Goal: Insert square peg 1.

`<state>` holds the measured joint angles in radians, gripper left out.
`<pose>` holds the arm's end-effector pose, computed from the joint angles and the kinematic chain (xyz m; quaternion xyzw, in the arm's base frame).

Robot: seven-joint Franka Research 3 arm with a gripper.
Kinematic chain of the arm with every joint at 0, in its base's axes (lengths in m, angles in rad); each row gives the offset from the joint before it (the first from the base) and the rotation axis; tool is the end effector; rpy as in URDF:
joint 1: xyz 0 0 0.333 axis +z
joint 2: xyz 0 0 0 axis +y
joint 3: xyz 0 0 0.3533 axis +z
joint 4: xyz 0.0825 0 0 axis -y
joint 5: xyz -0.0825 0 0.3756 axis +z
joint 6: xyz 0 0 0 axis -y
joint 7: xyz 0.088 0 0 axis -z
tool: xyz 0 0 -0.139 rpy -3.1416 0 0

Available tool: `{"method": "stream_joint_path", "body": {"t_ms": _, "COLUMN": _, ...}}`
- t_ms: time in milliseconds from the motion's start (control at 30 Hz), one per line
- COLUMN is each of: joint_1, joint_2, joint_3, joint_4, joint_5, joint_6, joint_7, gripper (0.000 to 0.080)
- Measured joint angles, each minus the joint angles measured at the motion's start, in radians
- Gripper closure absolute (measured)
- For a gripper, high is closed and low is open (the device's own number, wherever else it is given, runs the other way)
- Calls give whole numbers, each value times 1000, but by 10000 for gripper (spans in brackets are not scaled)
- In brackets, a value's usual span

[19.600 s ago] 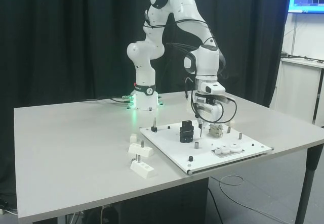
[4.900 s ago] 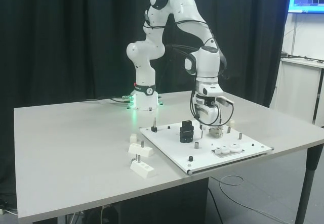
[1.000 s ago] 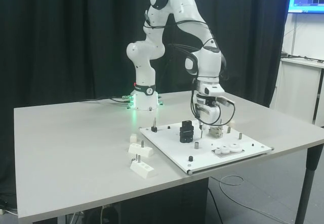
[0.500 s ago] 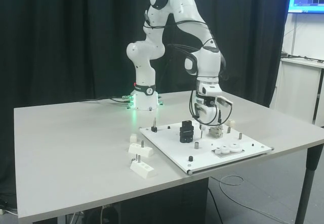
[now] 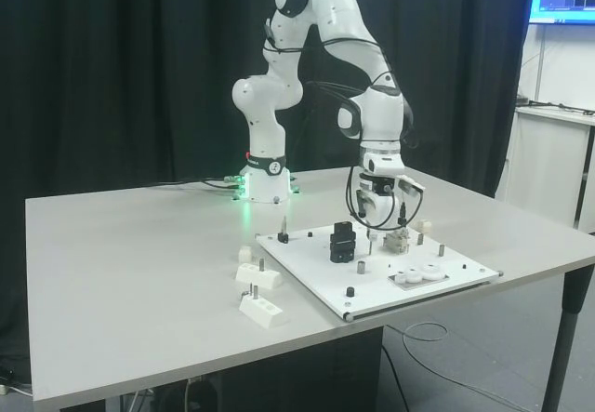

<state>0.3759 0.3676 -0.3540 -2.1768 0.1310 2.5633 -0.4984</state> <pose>0.5759 0.0144 0.2443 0.9757 0.2164 0.0169 0.0301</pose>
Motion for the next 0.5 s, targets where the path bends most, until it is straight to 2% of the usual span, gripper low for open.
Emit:
{"method": "stream_joint_path", "body": {"t_ms": 333, "joint_1": 1, "joint_2": -8, "joint_3": 0, "joint_4": -22, "joint_5": 0, "joint_6": 38, "joint_7": 17, "gripper": 782}}
{"method": "stream_joint_path", "body": {"t_ms": 500, "joint_1": 1, "joint_2": -12, "joint_3": 0, "joint_4": -26, "joint_5": 0, "joint_6": 40, "joint_7": 19, "gripper": 782}}
